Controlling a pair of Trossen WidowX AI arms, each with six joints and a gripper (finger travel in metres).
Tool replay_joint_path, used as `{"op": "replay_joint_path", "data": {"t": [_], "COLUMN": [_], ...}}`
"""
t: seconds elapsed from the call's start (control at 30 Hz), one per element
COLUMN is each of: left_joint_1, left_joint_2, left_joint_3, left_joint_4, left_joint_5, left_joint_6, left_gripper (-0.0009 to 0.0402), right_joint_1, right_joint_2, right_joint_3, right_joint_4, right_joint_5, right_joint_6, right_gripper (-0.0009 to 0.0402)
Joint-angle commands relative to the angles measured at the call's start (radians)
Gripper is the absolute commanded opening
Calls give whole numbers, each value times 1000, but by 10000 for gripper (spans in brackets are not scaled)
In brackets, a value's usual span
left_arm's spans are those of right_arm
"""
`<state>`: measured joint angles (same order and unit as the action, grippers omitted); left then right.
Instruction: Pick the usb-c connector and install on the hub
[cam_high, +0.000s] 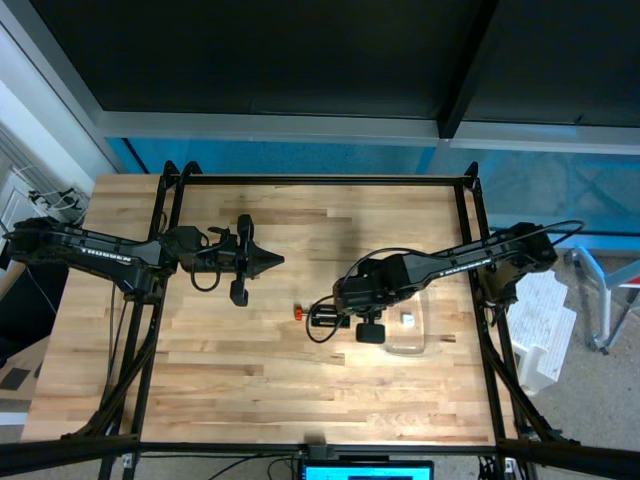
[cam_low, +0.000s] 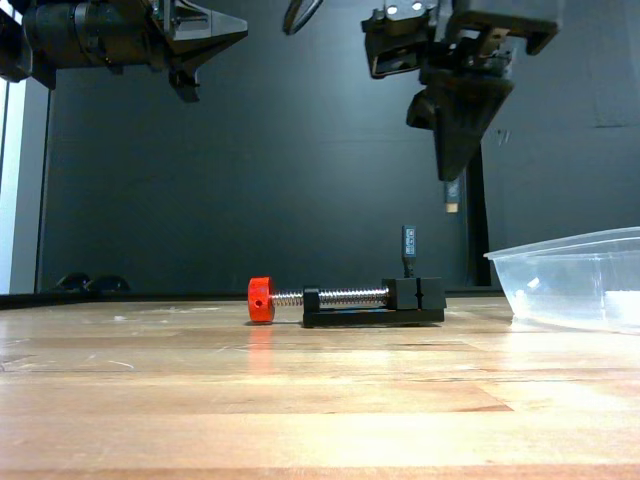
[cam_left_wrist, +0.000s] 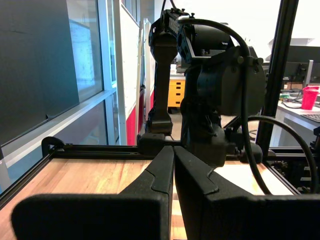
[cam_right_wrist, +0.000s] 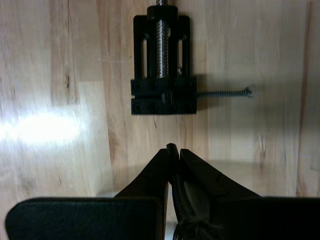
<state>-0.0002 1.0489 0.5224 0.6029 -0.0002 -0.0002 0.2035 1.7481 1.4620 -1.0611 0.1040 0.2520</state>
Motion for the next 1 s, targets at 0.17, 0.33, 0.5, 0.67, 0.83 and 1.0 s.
{"op": "replay_joint_path", "data": {"t": [0.17,0.33,0.5,0.67,0.83,1.0], "left_joint_1": [0,0,0,0,0,0], "left_joint_2": [0,0,0,0,0,0], "left_joint_3": [0,0,0,0,0,0], "left_joint_4": [0,0,0,0,0,0], "left_joint_5": [0,0,0,0,0,0], "left_joint_6": [0,0,0,0,0,0], "left_gripper": [0,0,0,0,0,0], "right_joint_1": [-10,-12,-13,-13,-13,-13], "right_joint_2": [29,29,29,43,55,78], "right_joint_3": [31,29,29,30,41,70], "right_joint_4": [14,31,41,44,46,36], "right_joint_5": [1,2,8,9,10,18], "right_joint_6": [0,1,5,11,17,10], "right_gripper": [0,0,0,0,0,0]}}
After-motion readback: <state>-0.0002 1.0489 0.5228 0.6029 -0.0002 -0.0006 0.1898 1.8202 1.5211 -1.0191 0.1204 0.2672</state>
